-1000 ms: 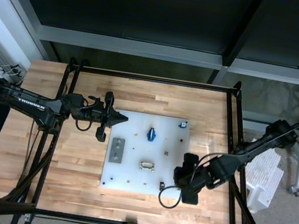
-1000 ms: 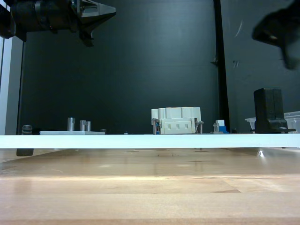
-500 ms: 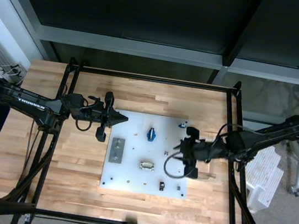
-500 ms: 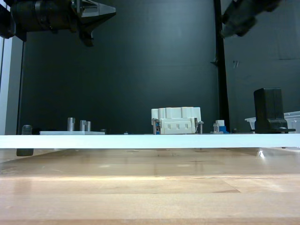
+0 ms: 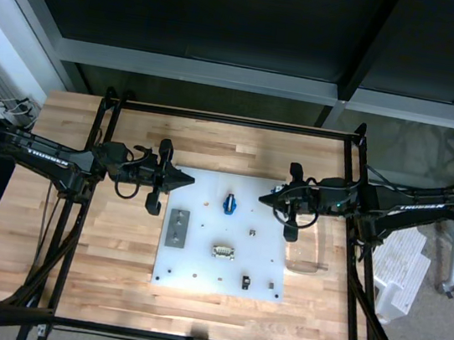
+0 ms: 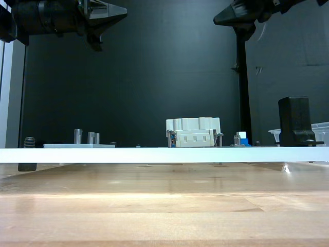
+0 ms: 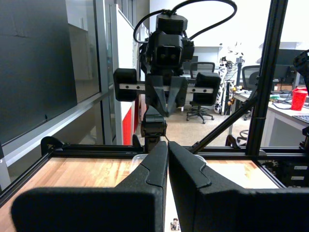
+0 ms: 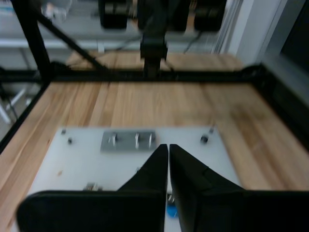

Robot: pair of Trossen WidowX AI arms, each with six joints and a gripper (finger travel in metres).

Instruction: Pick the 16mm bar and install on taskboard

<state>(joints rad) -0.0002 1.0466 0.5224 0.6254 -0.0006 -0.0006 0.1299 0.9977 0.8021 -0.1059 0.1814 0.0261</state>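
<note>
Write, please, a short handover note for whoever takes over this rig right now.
Left end effector: shut, empty, raised high near the taskboard's far left corner.
Right end effector: shut, empty, raised high near its far right corner, facing the left one.
16mm bar: in neither end effector. Three metal pegs stand upright on the grey plate on the board; I cannot tell whether one is the bar.
Done: no install can be confirmed.
Left: locate the bar, check its seat.
</note>
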